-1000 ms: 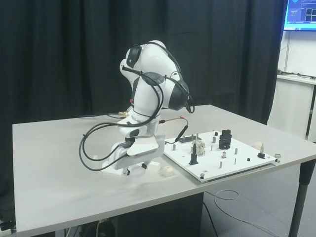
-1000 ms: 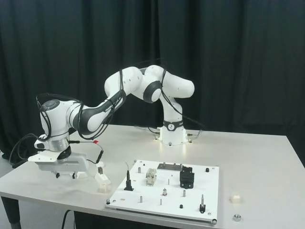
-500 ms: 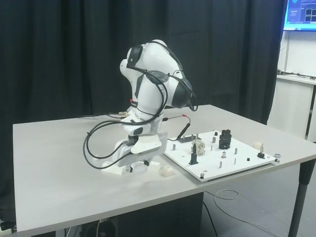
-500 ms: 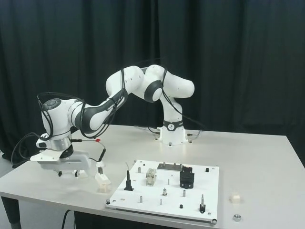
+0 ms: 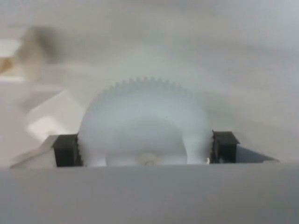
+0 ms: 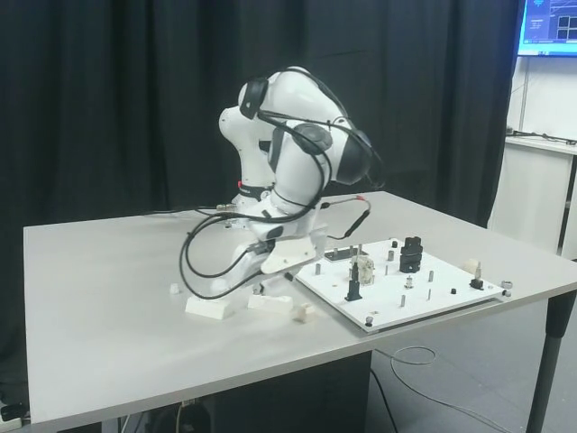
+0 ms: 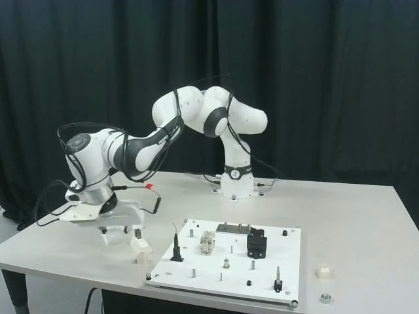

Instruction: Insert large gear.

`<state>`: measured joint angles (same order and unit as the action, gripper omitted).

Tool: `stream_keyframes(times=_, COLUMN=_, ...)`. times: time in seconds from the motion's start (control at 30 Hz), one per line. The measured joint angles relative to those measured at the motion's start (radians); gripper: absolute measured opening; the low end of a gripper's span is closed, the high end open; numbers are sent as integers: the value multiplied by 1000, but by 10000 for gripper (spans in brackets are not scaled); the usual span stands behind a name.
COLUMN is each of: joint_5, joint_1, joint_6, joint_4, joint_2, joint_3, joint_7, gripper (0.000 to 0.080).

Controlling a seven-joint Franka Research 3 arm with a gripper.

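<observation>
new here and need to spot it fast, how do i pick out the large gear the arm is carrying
Start at the white robot arm reaching over the grey table beside the white assembly board. Follow it down to the gripper: the large white toothed plastic gear sits clamped between its black jaws. It alone has fine teeth around a round rim; nearby white pieces are blocky.

End effector point(image 5: 146, 148) clamped (arm low)
</observation>
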<state>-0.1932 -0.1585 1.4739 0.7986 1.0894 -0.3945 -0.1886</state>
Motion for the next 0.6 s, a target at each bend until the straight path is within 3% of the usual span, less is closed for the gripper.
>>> stream_keyframes(times=0.4, joint_5=1, joint_1=59, joint_6=-192, joint_4=18, joint_2=-23, joint_3=24, joint_7=-120, gripper=597)
stream_keyframes(times=0.6, joint_5=16, joint_1=83, joint_6=-258, joint_4=68, joint_2=-56, joint_3=65, joint_7=-189, gripper=597)
